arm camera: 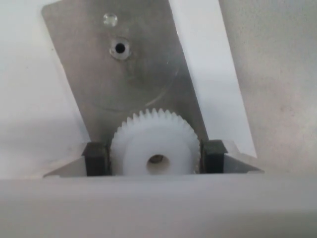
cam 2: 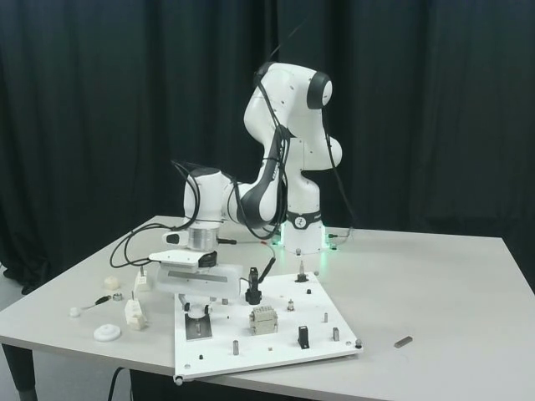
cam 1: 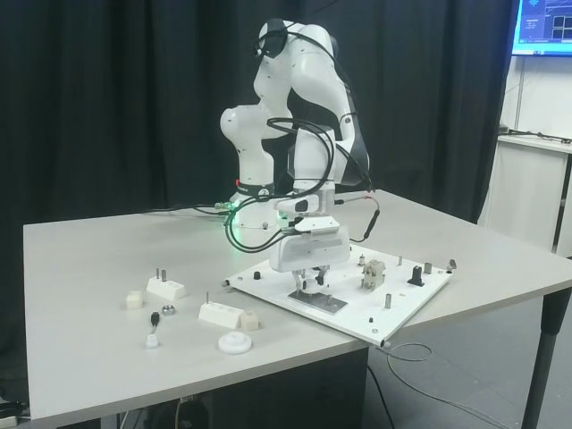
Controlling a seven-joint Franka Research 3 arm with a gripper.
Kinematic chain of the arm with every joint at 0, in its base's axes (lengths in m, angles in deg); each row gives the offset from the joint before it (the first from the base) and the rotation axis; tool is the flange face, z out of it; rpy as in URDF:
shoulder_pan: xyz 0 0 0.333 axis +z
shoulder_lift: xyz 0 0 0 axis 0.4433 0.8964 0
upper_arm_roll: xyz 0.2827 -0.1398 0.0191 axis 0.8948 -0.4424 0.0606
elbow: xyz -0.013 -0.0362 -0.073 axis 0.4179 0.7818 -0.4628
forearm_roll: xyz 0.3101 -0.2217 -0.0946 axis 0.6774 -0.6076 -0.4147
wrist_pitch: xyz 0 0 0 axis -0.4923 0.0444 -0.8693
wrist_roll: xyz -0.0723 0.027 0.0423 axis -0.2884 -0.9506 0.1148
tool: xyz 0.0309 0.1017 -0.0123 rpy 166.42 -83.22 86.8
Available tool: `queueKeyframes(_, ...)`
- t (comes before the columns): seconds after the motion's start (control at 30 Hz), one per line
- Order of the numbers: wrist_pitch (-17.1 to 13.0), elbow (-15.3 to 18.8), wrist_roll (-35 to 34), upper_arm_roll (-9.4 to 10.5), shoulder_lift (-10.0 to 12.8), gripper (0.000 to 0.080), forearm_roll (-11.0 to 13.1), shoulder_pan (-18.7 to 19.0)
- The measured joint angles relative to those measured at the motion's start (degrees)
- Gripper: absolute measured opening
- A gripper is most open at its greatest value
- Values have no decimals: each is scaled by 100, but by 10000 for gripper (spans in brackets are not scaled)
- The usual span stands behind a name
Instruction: Insert medium gear.
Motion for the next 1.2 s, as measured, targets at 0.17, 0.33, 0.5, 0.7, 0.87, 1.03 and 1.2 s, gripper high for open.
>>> queueKeyframes(0.17,-24,0,0,4,19,390,0,0)
queueKeyframes(0.33,-48,0,0,9,39,390,2,0)
queueKeyframes(0.5,-72,0,0,13,63,390,52,0)
queueKeyframes(0.7,-91,-7,21,13,66,417,53,0)
queueKeyframes(0.87,-106,-49,141,8,35,417,52,0)
queueKeyframes(1.03,-103,-92,169,-20,-56,781,43,0)
queueKeyframes(1.2,-54,-125,224,-58,-184,781,37,0)
